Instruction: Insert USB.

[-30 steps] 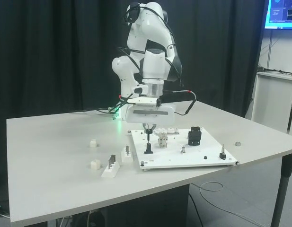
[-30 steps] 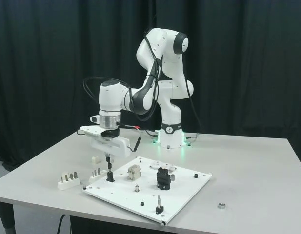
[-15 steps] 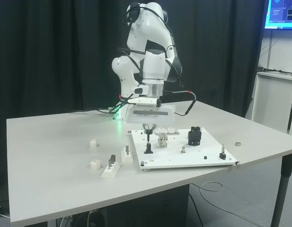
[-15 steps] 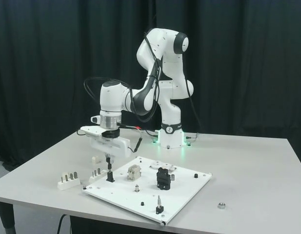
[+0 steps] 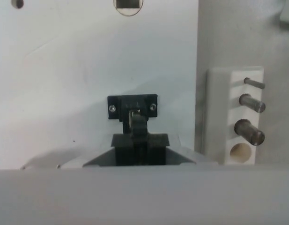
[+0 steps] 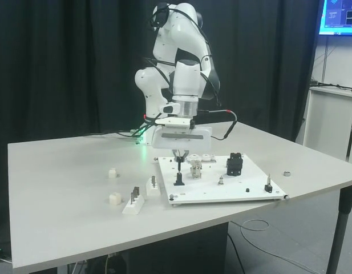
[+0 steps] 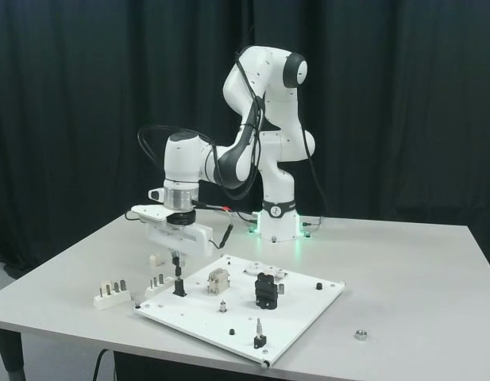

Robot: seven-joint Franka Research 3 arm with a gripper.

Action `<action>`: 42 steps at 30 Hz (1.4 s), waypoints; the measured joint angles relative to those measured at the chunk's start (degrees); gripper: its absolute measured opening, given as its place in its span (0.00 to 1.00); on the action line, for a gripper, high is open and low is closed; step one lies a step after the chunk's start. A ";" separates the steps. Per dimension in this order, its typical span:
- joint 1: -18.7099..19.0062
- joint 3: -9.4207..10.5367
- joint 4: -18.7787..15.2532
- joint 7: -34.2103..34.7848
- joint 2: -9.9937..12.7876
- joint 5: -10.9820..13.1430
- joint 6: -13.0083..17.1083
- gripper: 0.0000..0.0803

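Nearest, at the front rim of the white board (image 7: pixel 304 311): a small black post (image 7: pixel 260 339) standing upright. Off to the side on the grey table (image 7: pixel 419 278), well apart from the board: a loose nut (image 7: pixel 360 334).

Further in, just beside the board's edge: two white peg blocks (image 7: pixel 111 295), (image 7: pixel 156 286). Seen from the wrist view, one peg block (image 5: pixel 233 117) with three metal pegs and one open hole, lying on the table and close against the board edge.

On the board near that edge: the black socket (image 5: pixel 132 104), screwed down flat. Directly over it, upright: the USB plug (image 5: pixel 136 121), tip at the socket's mouth; cannot tell how deep. Same plug as a thin black stem (image 7: pixel 179 272) between gripper (image 7: pixel 178 258) and socket (image 7: pixel 179 290) in the second room view.

Clenched on the USB plug from either side: the gripper (image 5: pixel 139 140), pointing straight down, white hand level above it.

Mid-board, apart from the socket: a small metal part (image 7: pixel 217 280) and a black block (image 7: pixel 266 290).

Behind the board: the white arm (image 7: pixel 260 119), bolted to the table, folded forward and down, green light (image 7: pixel 252 230) at its base. Farthest: black curtain (image 7: pixel 403 103).
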 joint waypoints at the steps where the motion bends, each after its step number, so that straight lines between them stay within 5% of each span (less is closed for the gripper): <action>1: 0.00 0.00 -0.04 0.00 0.00 0.00 0.14 0.07; 42: -0.20 0.53 0.42 -1.72 0.58 -0.17 -0.47 0.07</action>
